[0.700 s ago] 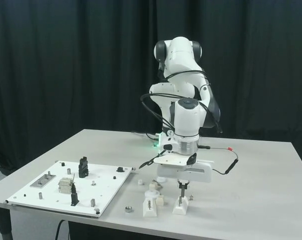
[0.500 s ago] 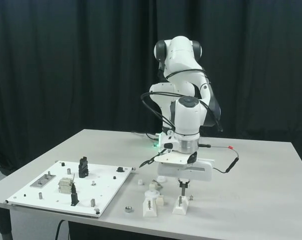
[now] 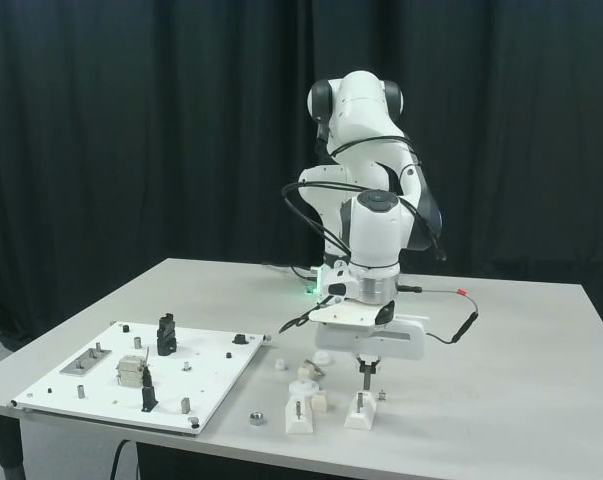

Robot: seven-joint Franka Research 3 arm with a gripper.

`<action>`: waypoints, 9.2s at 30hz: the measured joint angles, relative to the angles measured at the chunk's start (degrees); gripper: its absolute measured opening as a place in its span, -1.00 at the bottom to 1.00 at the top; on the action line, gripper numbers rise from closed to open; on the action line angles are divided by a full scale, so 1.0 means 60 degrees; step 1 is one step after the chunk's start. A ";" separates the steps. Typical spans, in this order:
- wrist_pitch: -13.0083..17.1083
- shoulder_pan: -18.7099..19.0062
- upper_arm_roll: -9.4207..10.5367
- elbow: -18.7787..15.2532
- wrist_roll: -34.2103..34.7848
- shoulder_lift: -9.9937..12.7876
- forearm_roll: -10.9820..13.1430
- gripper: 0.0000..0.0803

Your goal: Insert square peg 3.

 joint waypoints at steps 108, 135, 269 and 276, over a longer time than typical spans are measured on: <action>0.0055 -0.0710 -0.1567 0.1229 -0.0544 -0.0130 -0.0089 -0.73; 0.0006 -0.2544 -0.1575 0.2814 0.0351 0.0442 -0.0095 -0.73; -0.2233 -0.5273 -0.2848 0.8004 0.5806 0.4217 0.2431 -0.73; -0.2235 -0.5291 -0.2849 0.8236 0.5871 0.4525 0.2514 -0.73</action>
